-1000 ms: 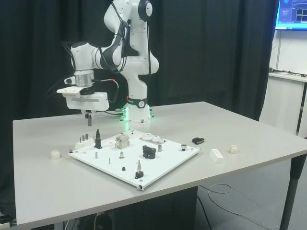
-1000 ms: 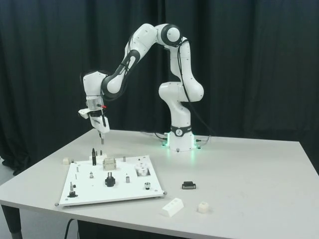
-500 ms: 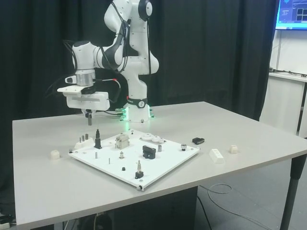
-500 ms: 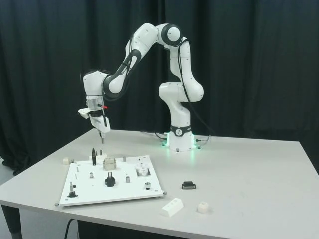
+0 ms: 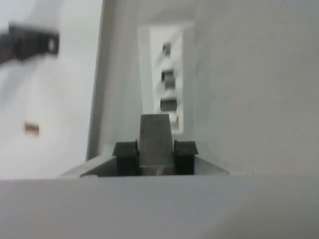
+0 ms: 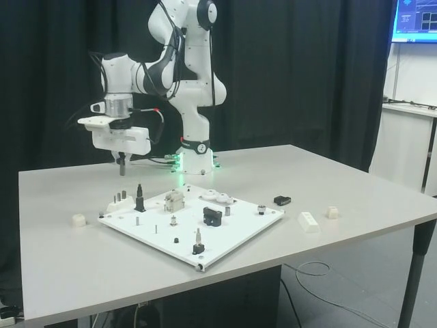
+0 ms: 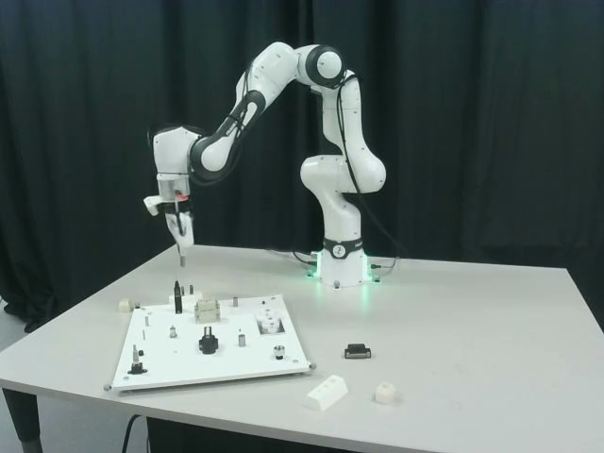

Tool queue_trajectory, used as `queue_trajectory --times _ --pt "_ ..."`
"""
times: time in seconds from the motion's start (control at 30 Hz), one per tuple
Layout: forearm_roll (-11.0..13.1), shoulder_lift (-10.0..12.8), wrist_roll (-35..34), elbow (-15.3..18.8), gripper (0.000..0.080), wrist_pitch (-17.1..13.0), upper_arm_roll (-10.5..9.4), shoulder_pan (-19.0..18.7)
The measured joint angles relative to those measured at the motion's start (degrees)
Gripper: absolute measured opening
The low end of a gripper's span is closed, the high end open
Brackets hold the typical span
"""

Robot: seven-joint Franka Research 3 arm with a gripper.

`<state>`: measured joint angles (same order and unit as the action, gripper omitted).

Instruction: Insert square peg 4.

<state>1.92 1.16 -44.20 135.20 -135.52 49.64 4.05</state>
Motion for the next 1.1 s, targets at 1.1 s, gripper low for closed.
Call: queue_trajectory --times 1.1 --pt "15.59 23.84 -3.85 -27.27 0.015 10.94 -4.18 0.79"
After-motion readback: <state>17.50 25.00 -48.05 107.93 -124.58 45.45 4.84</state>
